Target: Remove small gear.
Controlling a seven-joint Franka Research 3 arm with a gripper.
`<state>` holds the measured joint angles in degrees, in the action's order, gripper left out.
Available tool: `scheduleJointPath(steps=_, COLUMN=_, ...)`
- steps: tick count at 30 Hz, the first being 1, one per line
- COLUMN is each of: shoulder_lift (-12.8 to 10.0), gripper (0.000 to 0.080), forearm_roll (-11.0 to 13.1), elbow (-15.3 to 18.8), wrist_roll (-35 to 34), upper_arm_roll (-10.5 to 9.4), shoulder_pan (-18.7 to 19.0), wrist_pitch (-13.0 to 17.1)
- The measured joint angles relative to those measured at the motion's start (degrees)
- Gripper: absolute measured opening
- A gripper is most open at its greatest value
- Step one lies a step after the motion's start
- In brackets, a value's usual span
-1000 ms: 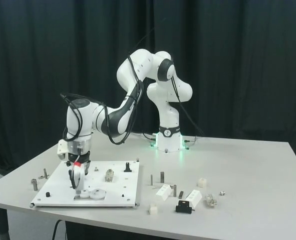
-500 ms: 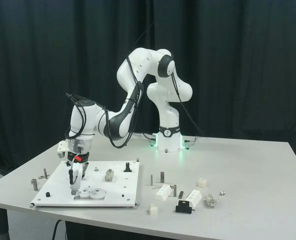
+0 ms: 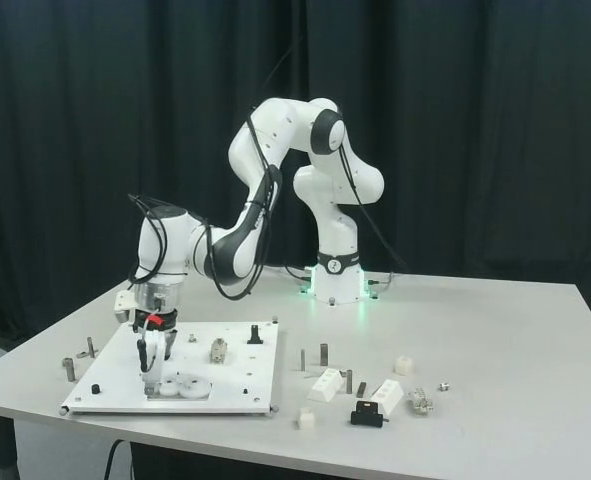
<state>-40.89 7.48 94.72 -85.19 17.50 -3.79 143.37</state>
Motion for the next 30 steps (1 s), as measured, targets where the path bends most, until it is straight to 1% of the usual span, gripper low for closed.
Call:
scheduleJointPath(steps=4, shoulder_lift=0.0, gripper=0.08, forearm_roll=2.06, elbow=0.0, wrist_roll=2.14, upper_arm_roll=0.0, shoulder_pan=-0.32, wrist_pitch=-0.21)
scheduleJointPath(steps=9, shoulder_lift=0.0, gripper=0.08, forearm_roll=3.59, elbow=-0.18, wrist_roll=3.44, upper_arm_roll=0.04, shoulder_pan=-0.68, wrist_pitch=-1.09)
scheduleJointPath(steps=17, shoulder_lift=0.0, gripper=0.08, forearm_roll=4.32, elbow=-0.72, wrist_roll=3.64, upper_arm_roll=0.04, shoulder_pan=-1.0, wrist_pitch=-2.57)
scheduleJointPath(steps=23, shoulder_lift=-0.06, gripper=0.08, forearm_roll=4.38, elbow=-1.09, wrist_roll=3.65, upper_arm_roll=0.04, shoulder_pan=-1.0, wrist_pitch=-3.54)
scheduleJointPath(steps=30, shoulder_lift=-0.6, gripper=0.08, forearm_roll=4.65, elbow=-1.91, wrist_roll=3.62, upper_arm_roll=0.02, shoulder_pan=-0.98, wrist_pitch=-4.35)
